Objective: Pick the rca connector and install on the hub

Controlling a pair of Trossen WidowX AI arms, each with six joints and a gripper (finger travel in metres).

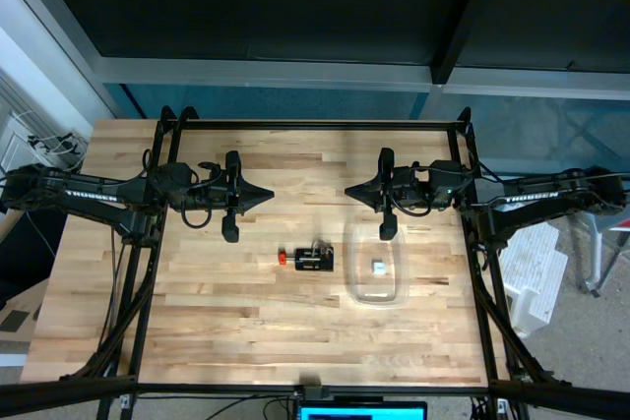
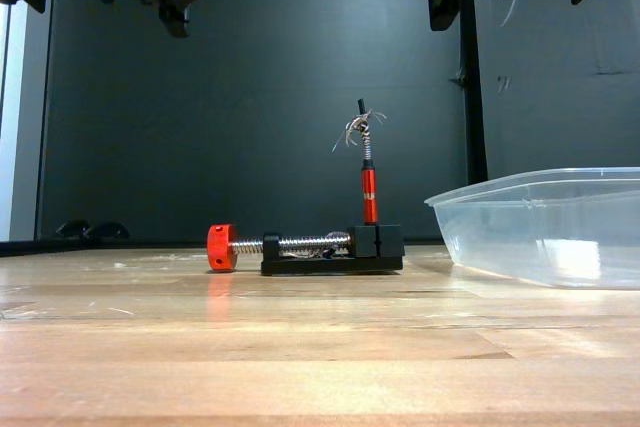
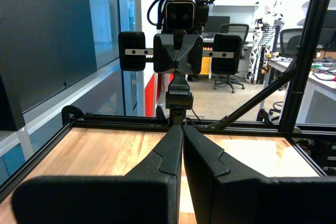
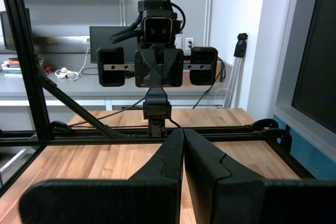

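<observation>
The red connector (image 2: 369,192) stands upright on the black vise (image 2: 330,247), and its braided cable (image 2: 366,145) rises from it to a frayed end; nothing holds it. In the high view the vise (image 1: 317,261) sits at mid-table with its red knob (image 1: 282,258) to the left. The white block (image 1: 378,267) in the clear tray (image 1: 351,280) carries nothing dark. My left gripper (image 1: 271,194) hovers shut and empty behind and left of the vise. Facing it, my right gripper (image 1: 346,191) hovers shut and empty above the tray's far end. Both wrist views show the fingers pressed together, left gripper (image 3: 182,126), right gripper (image 4: 184,129).
The tray (image 2: 540,232) stands right of the vise on the wooden table. A black frame (image 1: 315,125) runs round the table's edges. Each wrist view shows the opposite arm (image 3: 181,51) head-on.
</observation>
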